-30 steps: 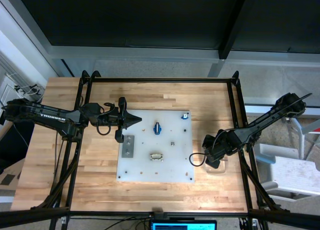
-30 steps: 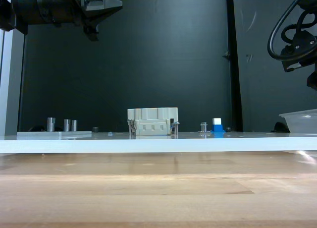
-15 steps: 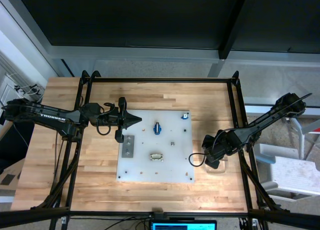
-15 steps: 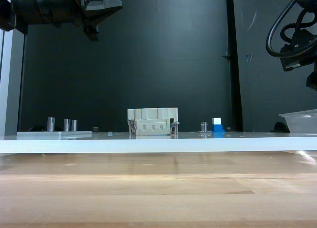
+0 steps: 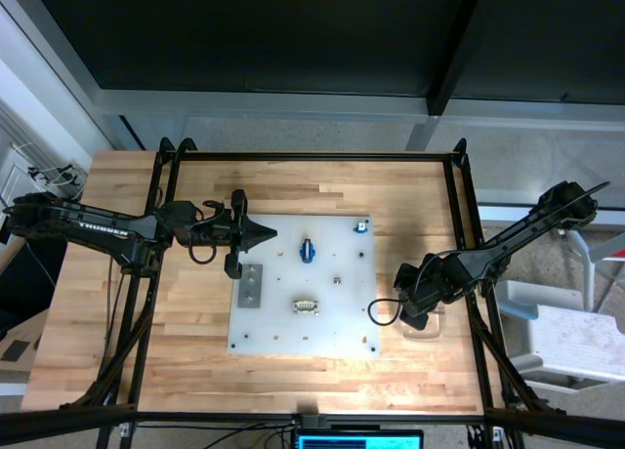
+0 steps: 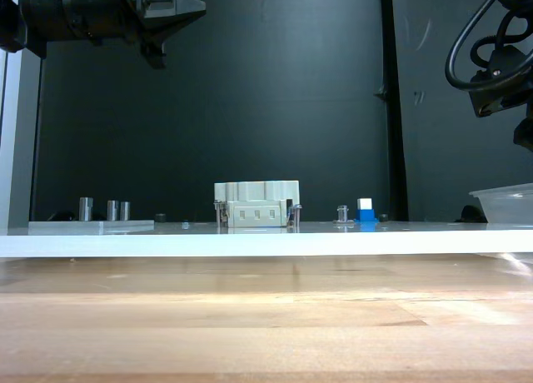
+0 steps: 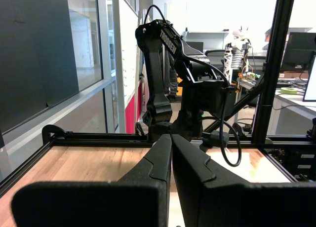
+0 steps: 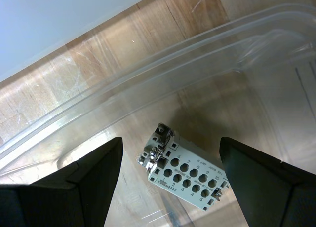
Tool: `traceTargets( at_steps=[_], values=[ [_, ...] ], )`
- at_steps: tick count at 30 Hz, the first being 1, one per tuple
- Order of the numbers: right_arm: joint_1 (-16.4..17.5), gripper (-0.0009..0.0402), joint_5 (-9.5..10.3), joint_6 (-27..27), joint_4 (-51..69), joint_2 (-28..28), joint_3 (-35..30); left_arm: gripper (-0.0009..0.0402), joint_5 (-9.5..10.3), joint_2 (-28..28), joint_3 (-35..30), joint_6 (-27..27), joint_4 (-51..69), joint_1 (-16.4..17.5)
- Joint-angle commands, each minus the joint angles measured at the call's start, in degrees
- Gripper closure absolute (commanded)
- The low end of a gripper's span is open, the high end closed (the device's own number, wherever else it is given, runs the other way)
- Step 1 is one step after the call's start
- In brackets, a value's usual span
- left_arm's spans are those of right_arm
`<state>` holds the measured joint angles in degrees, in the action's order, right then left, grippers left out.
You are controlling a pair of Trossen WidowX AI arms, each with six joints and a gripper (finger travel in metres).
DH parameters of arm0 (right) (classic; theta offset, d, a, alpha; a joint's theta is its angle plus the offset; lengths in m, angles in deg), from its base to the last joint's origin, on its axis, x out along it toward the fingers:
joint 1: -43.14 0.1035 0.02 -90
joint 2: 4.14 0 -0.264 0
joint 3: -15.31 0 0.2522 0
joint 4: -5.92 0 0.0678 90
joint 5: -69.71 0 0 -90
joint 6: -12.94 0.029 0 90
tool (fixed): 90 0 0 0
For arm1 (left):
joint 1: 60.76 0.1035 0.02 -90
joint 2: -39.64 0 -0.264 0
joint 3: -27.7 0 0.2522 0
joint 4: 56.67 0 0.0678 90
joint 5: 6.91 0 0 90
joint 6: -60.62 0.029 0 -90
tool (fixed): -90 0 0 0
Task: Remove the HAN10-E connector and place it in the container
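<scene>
The HAN10-E connector (image 8: 186, 176), a beige-grey block with numbered holes, lies flat on the floor of the clear container (image 8: 197, 44). My right gripper (image 8: 170, 144) hangs open just above it, one finger on either side and touching nothing. From above, the right gripper (image 5: 416, 315) covers much of the container (image 5: 430, 331) beside the white board's right edge. My left gripper (image 5: 268, 235) is shut and empty, raised over the board's far left part; its fingertips (image 7: 168, 140) are pressed together.
The white board (image 5: 342, 332) carries a beige housing (image 5: 306, 306) on screws, a grey metal block (image 5: 252, 288), a blue upright piece (image 5: 308, 250) and a small blue-white piece (image 5: 361, 225). A black frame runs around the table.
In the low view the right arm's wrist and cable have risen very slightly. The left arm and the connector have not moved.
</scene>
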<state>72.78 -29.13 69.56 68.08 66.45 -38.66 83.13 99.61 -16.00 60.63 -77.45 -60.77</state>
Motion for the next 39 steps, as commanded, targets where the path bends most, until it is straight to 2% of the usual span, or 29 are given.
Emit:
traceTargets(
  at_steps=[1,10,13,39],
  values=[
    [0.0,0.0118,-0.13,-0.07,0.0,0.02,-0.11,0.0393,-0.02,0.02,-0.02,0.02,0.0,0.02],
    [0.0,0.0118,0.02,-0.04,-0.04,0.0,-0.11,0.0393,-0.02,0.02,-0.02,0.02,0.0,0.0],
    [0.0,0.0118,1.09,-0.07,-0.04,0.0,-0.11,0.0393,-0.02,0.02,-0.02,0.02,0.0,0.0],
    [0.0,0.0118,1.05,-0.07,-0.42,0.0,-0.11,0.0393,-0.02,0.02,-0.02,0.02,0.0,0.02]
  ],
)
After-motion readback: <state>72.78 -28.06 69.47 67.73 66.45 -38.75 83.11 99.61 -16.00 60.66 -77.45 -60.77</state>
